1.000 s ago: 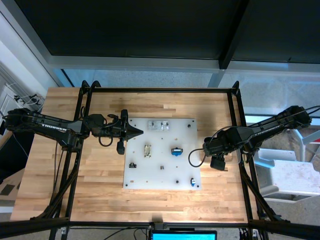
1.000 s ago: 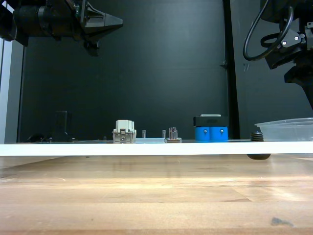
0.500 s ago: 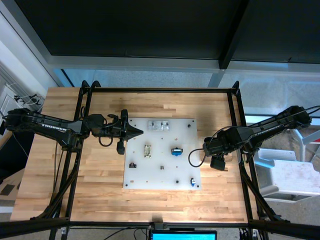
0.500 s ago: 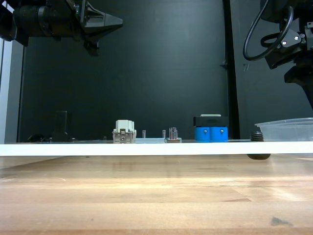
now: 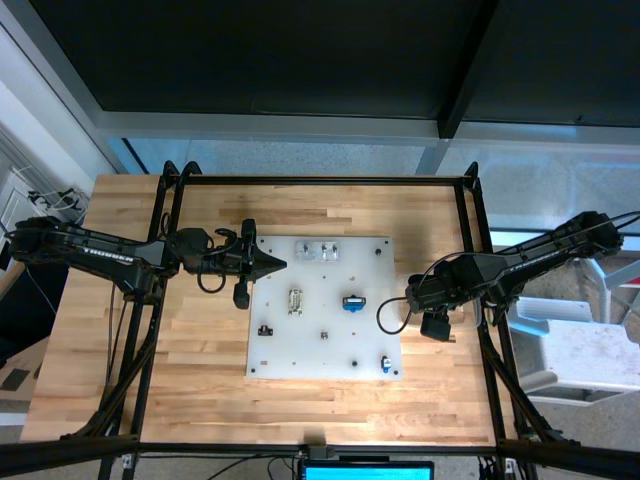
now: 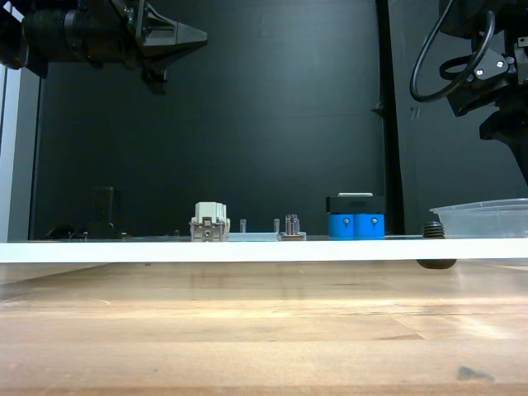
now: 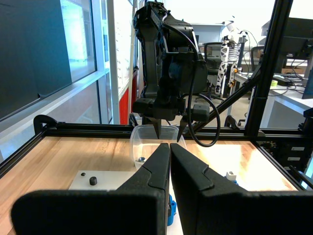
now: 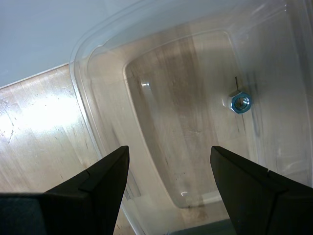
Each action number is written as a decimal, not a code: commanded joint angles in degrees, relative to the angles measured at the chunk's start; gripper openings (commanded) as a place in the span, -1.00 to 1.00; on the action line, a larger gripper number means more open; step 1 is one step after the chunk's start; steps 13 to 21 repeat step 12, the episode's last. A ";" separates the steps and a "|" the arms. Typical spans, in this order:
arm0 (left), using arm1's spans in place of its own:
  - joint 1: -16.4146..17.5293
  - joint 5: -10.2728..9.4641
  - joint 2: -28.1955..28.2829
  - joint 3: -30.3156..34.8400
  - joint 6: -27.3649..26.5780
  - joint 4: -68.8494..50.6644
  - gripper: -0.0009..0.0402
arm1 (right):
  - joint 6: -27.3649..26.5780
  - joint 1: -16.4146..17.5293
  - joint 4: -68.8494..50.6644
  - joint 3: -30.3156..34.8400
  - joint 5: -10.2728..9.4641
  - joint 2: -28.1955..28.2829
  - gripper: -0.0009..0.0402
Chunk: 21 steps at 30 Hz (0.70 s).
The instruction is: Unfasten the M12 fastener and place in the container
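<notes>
You see the nut (image 8: 240,103) lying in the container (image 8: 103,111), the right gripper (image 8: 168,152) spread above it; the left gripper (image 5: 275,264), centre-left in the high view, is pressed together.

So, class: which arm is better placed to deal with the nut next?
Right. The right gripper hangs open directly over the tray, where the nut lies. The left gripper is shut, up over the board's left edge, far from it.
</notes>
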 commanded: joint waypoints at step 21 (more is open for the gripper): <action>0.00 0.02 0.00 0.02 0.02 0.00 -0.96 | -0.02 0.00 0.39 0.00 0.02 0.00 0.17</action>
